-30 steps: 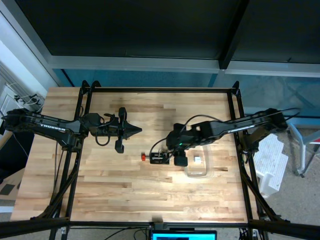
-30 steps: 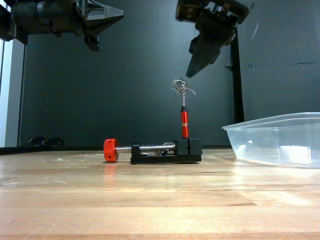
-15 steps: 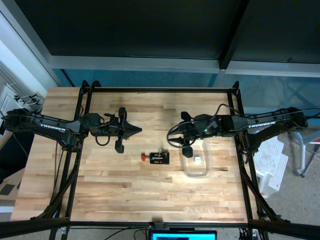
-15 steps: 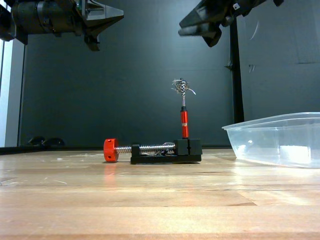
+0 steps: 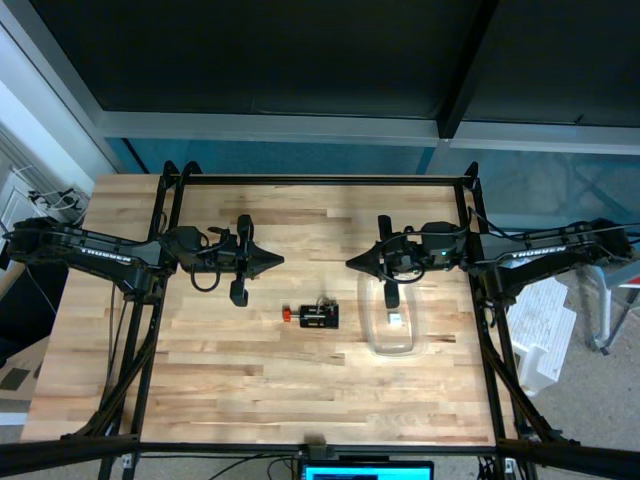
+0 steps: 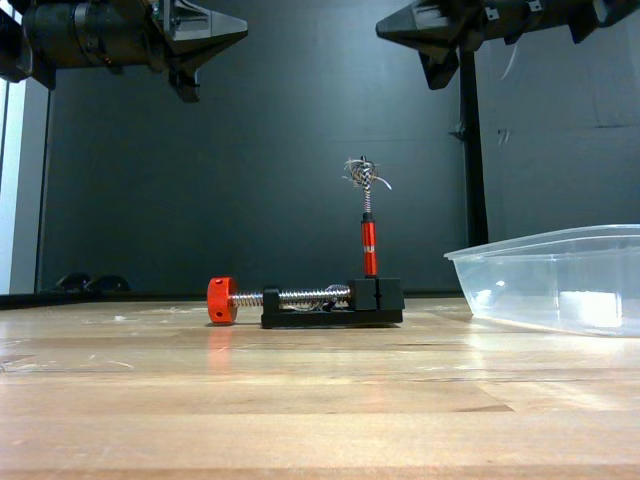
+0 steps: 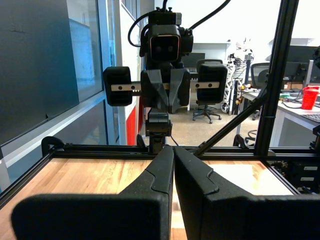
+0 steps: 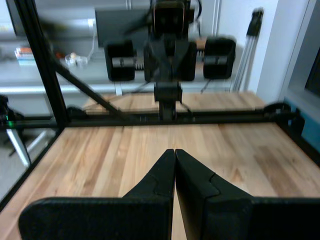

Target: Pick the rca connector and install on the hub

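— Where do we find the hub [image 5: 320,317]?

— Just below the middle of the high view, lying flat on the wooden table [image 5: 220,350]. Its red stub [image 6: 220,300] points toward the frame's left (in the low view it sits low at centre).

— And the rca connector [image 6: 368,240]?

— We see it standing upright on the hub's right-hand end. It has a red sleeve at the bottom, a thin spring above that and a frayed tuft of wire on top. Nothing grips it.

— The left gripper [image 5: 278,261]?

— In the low view it hangs in the upper left, high over the table and well apart from the hub. Its jaws are pressed together on nothing.

— The right gripper [image 5: 350,263]?

— It is in the upper right of the low view, tip facing the other's tip. We see its jaws closed and empty too. A clear tray [image 6: 530,285] rests on the table near the hub, on its right.
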Robot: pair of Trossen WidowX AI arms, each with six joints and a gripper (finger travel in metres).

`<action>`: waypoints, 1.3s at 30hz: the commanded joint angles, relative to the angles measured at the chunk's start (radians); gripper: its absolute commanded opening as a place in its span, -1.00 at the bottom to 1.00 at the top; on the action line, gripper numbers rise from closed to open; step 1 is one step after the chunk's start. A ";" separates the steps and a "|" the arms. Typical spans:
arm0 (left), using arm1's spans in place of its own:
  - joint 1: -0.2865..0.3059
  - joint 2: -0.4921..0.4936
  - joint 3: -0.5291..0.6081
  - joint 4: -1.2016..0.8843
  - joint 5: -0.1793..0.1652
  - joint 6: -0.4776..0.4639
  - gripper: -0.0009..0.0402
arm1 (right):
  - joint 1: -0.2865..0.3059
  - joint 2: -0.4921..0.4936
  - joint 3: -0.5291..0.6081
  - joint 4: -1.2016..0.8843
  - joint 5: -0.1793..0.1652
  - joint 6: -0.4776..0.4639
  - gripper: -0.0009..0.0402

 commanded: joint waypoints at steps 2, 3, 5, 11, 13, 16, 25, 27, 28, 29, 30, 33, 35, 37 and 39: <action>0.000 0.000 0.000 0.000 0.000 0.000 -0.96 | -0.004 -0.035 -0.069 0.104 0.010 -0.001 -0.96; 0.000 0.000 0.000 0.000 0.000 0.000 -0.96 | -0.006 -0.043 -0.084 0.127 0.010 0.000 -0.96; 0.000 0.000 0.000 0.000 0.000 0.000 -0.96 | -0.016 -0.060 -0.111 0.158 0.010 0.000 -0.96; 0.000 0.000 0.000 0.000 0.000 0.000 -0.96 | -0.053 -0.097 -0.164 0.211 -0.045 0.029 -0.96; 0.000 0.000 0.000 0.000 0.000 0.000 -0.96 | -0.054 -0.108 -0.172 0.212 -0.047 0.029 -0.96; 0.000 0.000 0.000 0.000 0.000 0.000 -0.96 | -0.055 -0.125 -0.184 0.219 -0.052 0.028 -0.96; 0.000 0.000 0.000 0.000 0.000 0.000 -0.96 | -0.054 -0.142 -0.199 0.215 -0.051 0.027 -0.96; 0.000 0.000 0.000 0.000 0.000 0.000 -0.96 | -0.054 -0.142 -0.199 0.216 -0.050 0.026 -0.96; 0.000 0.000 0.000 0.000 0.000 0.000 -0.96 | -0.054 -0.142 -0.199 0.216 -0.050 0.026 -0.96; 0.000 0.000 0.000 0.000 0.000 0.000 -0.96 | -0.054 -0.142 -0.199 0.216 -0.050 0.026 -0.96; 0.000 0.000 0.000 0.000 0.000 0.000 -0.96 | -0.054 -0.142 -0.199 0.216 -0.050 0.026 -0.96; 0.000 0.000 0.000 0.000 0.000 0.000 -0.96 | -0.054 -0.142 -0.199 0.216 -0.050 0.026 -0.96; 0.000 0.000 0.000 0.000 0.000 0.000 -0.96 | -0.054 -0.142 -0.199 0.216 -0.050 0.026 -0.96; 0.000 0.000 0.000 0.000 0.000 0.000 -0.96 | -0.054 -0.142 -0.199 0.214 -0.050 0.026 -0.96; 0.000 0.000 0.000 0.000 0.000 0.000 -0.96 | -0.054 -0.142 -0.199 0.209 -0.050 0.026 -0.96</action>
